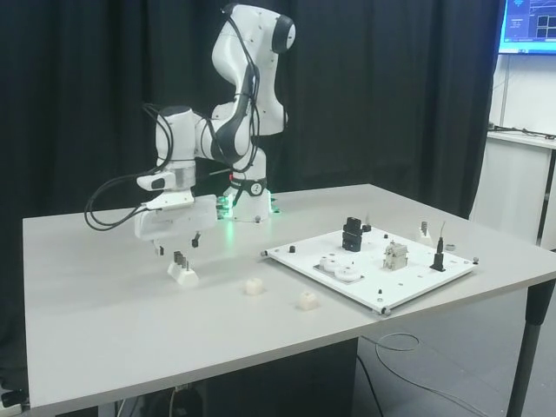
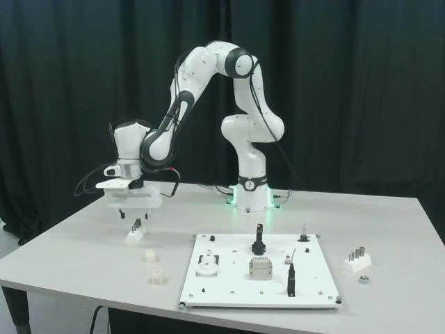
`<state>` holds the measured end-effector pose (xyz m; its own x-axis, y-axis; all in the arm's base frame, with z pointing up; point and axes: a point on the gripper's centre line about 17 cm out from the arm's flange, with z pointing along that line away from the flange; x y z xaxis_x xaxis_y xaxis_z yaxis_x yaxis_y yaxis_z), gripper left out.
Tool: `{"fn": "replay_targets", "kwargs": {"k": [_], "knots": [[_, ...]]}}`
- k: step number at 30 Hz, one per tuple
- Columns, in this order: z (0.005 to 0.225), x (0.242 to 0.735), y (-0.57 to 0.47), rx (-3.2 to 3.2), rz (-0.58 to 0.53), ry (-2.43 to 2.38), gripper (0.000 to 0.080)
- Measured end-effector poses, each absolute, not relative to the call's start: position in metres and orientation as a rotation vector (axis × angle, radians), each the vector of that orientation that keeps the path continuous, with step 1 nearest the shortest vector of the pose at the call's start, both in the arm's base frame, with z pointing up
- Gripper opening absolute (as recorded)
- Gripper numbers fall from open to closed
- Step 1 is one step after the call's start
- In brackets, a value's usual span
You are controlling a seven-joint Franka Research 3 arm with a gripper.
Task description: Pick square peg 4.
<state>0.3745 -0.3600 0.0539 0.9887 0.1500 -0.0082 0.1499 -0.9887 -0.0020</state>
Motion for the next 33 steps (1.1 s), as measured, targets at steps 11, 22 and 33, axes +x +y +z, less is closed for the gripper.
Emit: {"fn": "replay_targets", "kwargs": {"k": [11, 22, 33], "knots": [[0.036, 0.362, -0.358, -3.135, -0.017, -0.238, 0.08], [0.031, 0.357, -0.355, -3.129, -0.049, -0.248, 0.08], [0.03, 0.36, -0.353, -3.123, -0.085, -0.204, 0.0526]]}}
